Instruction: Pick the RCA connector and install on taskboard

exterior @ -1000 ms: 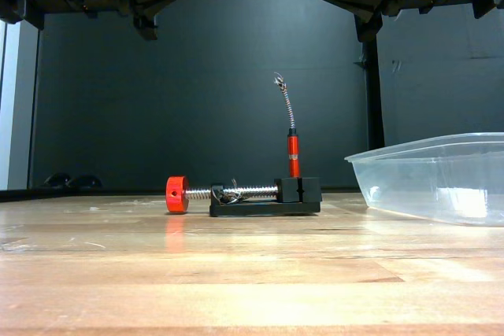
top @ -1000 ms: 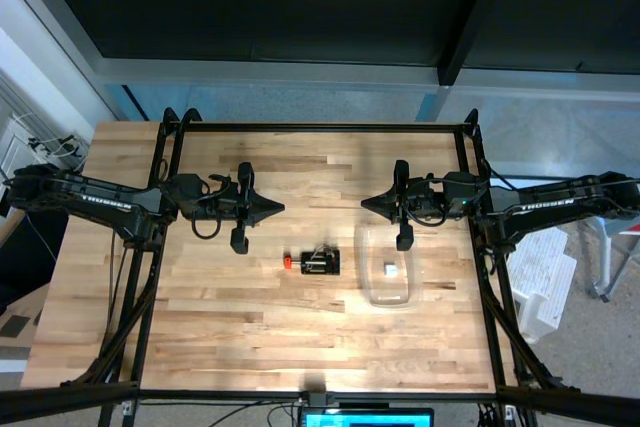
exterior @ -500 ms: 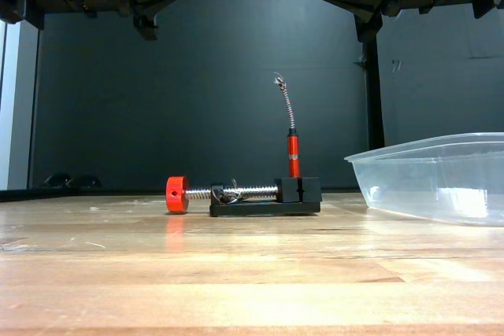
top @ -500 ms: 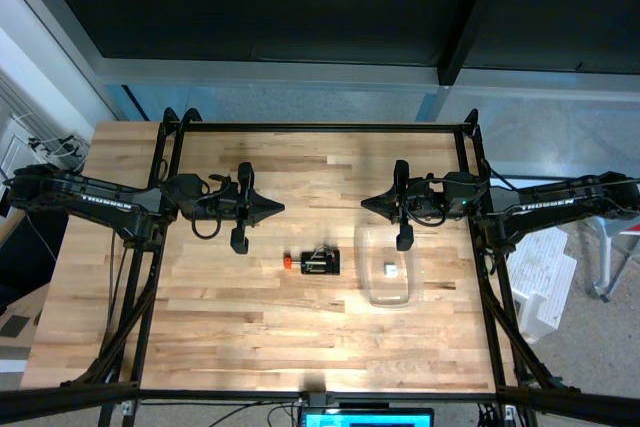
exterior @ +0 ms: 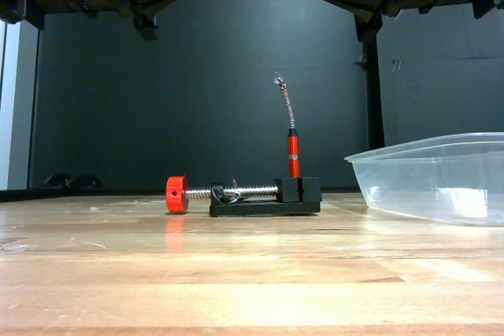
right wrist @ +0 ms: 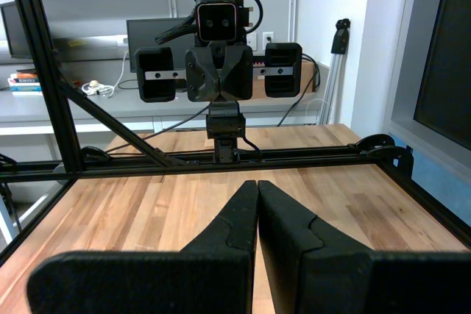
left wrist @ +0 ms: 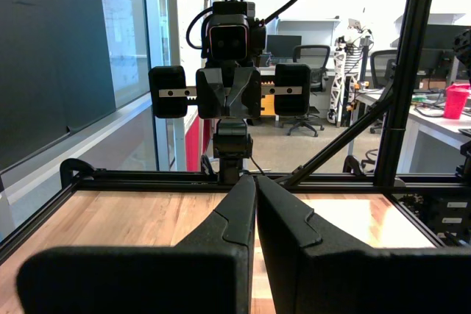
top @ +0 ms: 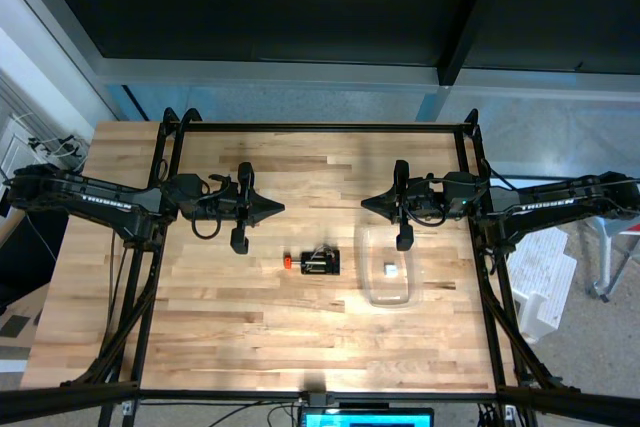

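Note:
The red connector (exterior: 293,155) stands upright on the black vise (exterior: 264,197), free of both grippers, and its braided cable (exterior: 285,102) rises from it. From above, the vise (top: 321,263) sits mid-table with its red knob (top: 288,262) pointing left. My left gripper (top: 279,208) hangs high over the table, left of and behind the vise, shut and empty; the left wrist view shows its tips (left wrist: 255,182) pressed together. My right gripper (top: 366,204) hovers high behind the tray, also shut with nothing in it (right wrist: 257,185).
A clear tray (top: 371,292) lies right of the vise, with a bare white block (top: 390,268) inside. In the low view the tray (exterior: 433,175) stands at the right. The black frame rails run round the table's edges.

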